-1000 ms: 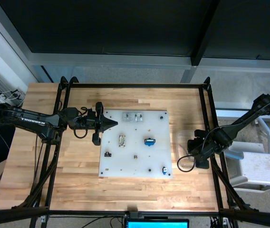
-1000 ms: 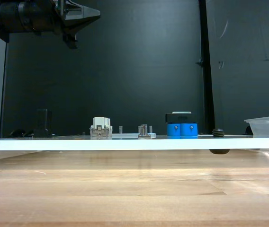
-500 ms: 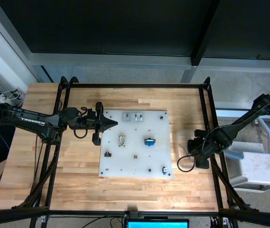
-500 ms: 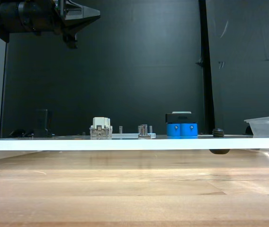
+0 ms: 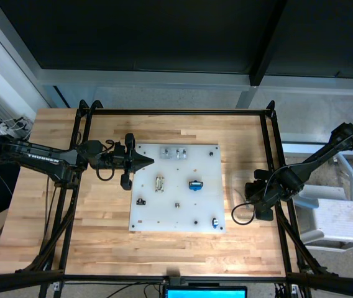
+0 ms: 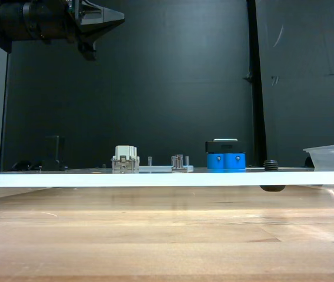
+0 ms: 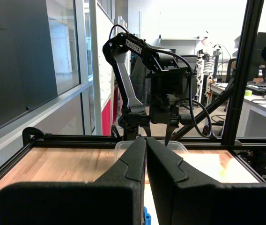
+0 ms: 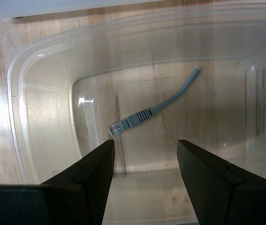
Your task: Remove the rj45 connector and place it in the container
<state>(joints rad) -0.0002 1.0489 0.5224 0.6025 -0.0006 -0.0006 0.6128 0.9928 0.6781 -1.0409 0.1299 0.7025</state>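
Right wrist view looks straight down into the container (image 8: 44, 52), where the rj45 connector (image 8: 122, 124) lies loose on the clear floor with its short grey cable stub trailing away toward 2 o'clock. The right gripper (image 8: 145, 146) hangs above it with its fingers spread apart and nothing between them. Against the high and low views of the past second nothing has shifted: both arms and every part on the white board (image 5: 170, 214) sit where they did. I judge the drop to be done and the task essentially finished, with only a withdrawal left. The tub stands on the table (image 5: 102, 248) at the board's 3 o'clock side, and the right arm reaches in from the table's right edge, elbow bent, wrist pitched down over it. The left gripper (image 5: 148, 161) has its fingers pressed together and empty. It is held high and level over the board's 10 o'clock edge, pointing toward 3 o'clock.
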